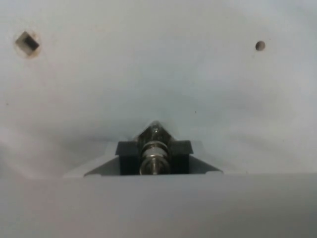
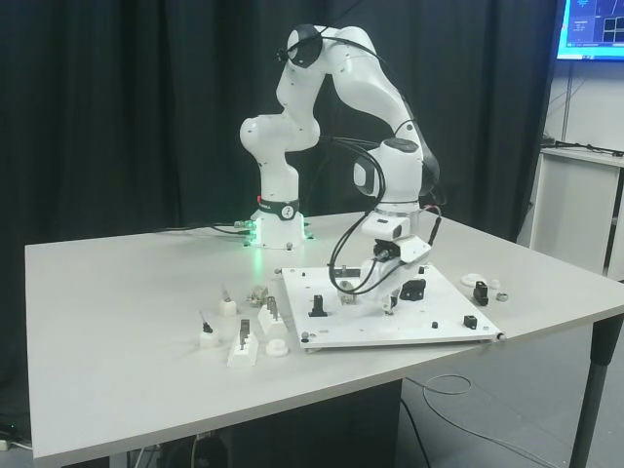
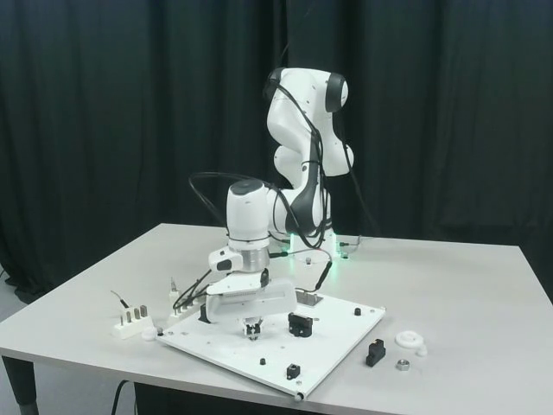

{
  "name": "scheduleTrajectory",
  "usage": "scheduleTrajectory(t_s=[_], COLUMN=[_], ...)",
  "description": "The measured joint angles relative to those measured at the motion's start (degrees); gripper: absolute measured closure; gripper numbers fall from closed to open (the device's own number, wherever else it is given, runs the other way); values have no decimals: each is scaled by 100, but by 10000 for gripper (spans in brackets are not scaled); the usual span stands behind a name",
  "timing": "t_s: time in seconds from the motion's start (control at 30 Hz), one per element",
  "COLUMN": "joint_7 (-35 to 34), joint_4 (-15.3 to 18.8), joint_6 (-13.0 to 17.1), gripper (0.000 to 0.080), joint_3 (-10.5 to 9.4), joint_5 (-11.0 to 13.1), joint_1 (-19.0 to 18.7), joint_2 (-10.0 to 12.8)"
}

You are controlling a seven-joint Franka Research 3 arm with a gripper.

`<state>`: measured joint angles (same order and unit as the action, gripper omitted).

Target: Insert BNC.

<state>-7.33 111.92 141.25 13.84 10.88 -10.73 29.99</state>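
In the wrist view a metal BNC connector (image 1: 154,154) sits between two black finger pads (image 1: 128,157), with my gripper (image 1: 154,159) shut on it. Its tip points down at the white board (image 1: 158,74) close below. From the room views my gripper (image 2: 391,298) (image 3: 252,328) hangs low over the middle of the white board (image 2: 429,327) (image 3: 333,350), the wrist pointing straight down. A black cable loops from the wrist down beside the gripper. Whether the connector touches the board cannot be told.
The board carries a square hole (image 1: 27,43), a round hole (image 1: 260,45) and black fixtures (image 2: 413,290) (image 2: 318,305) (image 3: 300,325). White holders with parts (image 2: 244,347) (image 3: 130,323) stand left of the board. A white gear (image 3: 406,339) and a black block (image 3: 376,352) lie beside it.
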Motion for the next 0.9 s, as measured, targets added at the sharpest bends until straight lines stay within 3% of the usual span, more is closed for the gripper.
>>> scheduleTrajectory(t_s=[0.9], joint_7=[1214], joint_4=[-89], joint_6=[-132], gripper=[682], joint_3=[10], joint_5=[-37], joint_1=[-2], joint_2=[37])
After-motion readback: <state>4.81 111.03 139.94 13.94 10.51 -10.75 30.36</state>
